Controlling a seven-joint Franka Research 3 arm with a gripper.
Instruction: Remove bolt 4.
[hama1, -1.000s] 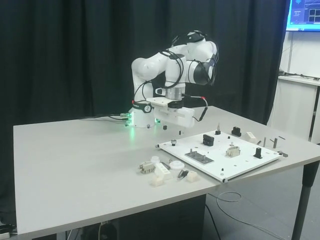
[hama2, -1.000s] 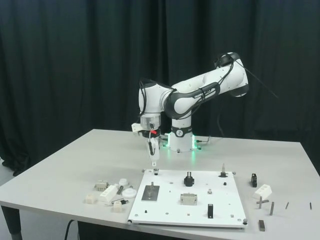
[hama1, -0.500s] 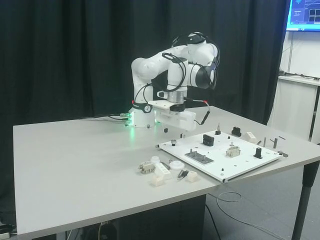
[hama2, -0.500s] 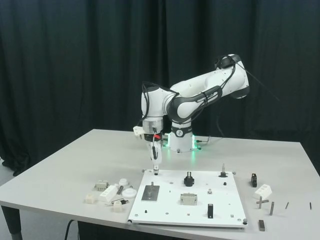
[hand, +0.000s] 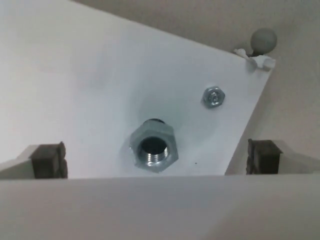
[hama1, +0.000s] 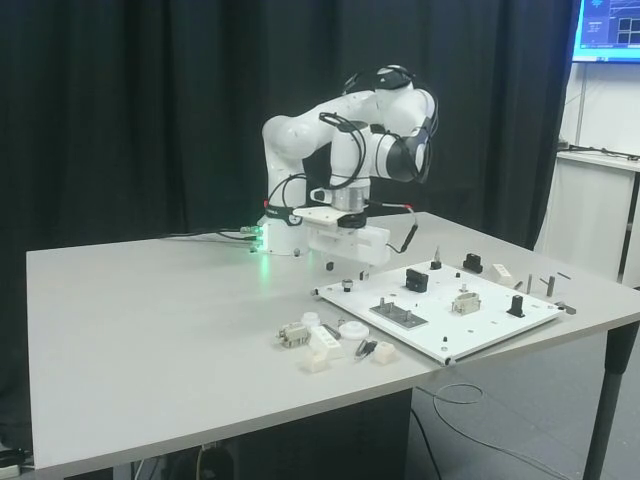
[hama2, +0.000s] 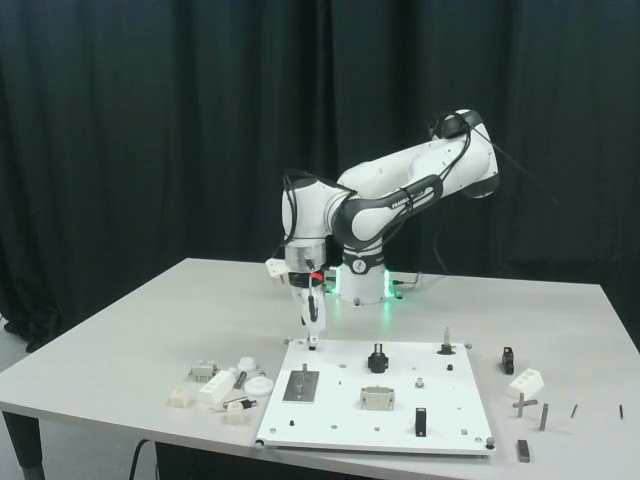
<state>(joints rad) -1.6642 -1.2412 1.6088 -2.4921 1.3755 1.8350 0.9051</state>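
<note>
The bolt (hand: 152, 148), a grey hex head with a hollow threaded middle, stands upright near the far left corner of the white board (hand: 75, 85). My gripper (hand: 155, 159) hangs just above it, open, with one black fingertip (hand: 49, 160) on each side and nothing between the pads. The second room view shows the gripper (hama2: 313, 333) pointing straight down at the bolt (hama2: 313, 346) on the board (hama2: 450, 425). From the first room view, the gripper (hama1: 345, 266) sits over that same corner bolt (hama1: 347, 284). I cannot tell whether the fingers touch the bolt.
A small grey nut (hand: 213, 96) lies close to the bolt, and a round foot (hand: 262, 40) marks the board's corner. Black and grey fixtures (hama2: 378, 358) stand on the board. Loose white parts (hama2: 225, 385) lie to its left, and small pieces (hama2: 527, 383) to its right.
My gripper has shifted slightly toward the board's corner and come down closer to the bolt. Its fingers stay apart, and nothing on the table has moved.
</note>
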